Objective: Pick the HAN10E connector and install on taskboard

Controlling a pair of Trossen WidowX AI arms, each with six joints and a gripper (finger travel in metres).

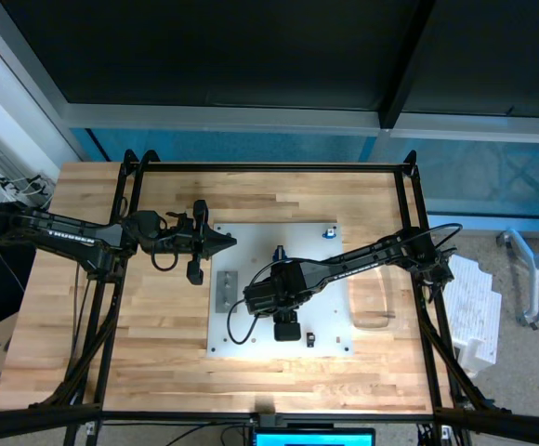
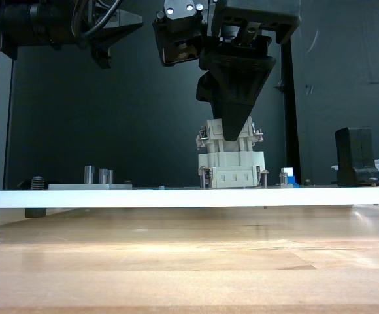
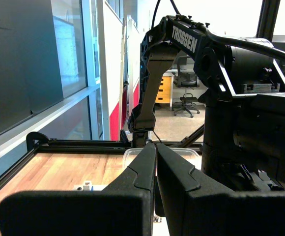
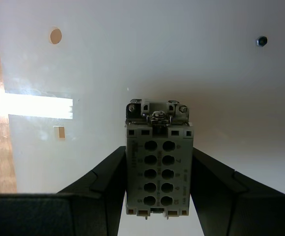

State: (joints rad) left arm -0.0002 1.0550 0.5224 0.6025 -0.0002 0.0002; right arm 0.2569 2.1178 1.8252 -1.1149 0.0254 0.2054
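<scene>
Looking down in the high view: white square taskboard [image 1: 251, 344] on a wood-plank table [image 1: 84, 353]; right gripper [image 1: 286, 327] low over the board's middle, left gripper [image 1: 221, 242] raised at its far-left edge. A grey plate [image 1: 225, 290] and a small blue part [image 1: 328, 229] sit on the board; a clear tray [image 1: 374, 302] lies beside it, contents not discernible. Low view: HAN10E connector [image 2: 210, 139], beige, stepped, with metal screws, sits on a wider beige base [image 2: 232, 171] that stands on the board. Left wrist view: left fingers [image 3: 179, 172] pressed together, nothing between. Right wrist view: connector is a rectangular moulded block with ten round sockets in two rows and a metal end bracket [image 4: 157, 109]; smooth black right fingers [image 4: 108, 177] clamp its long sides.
</scene>
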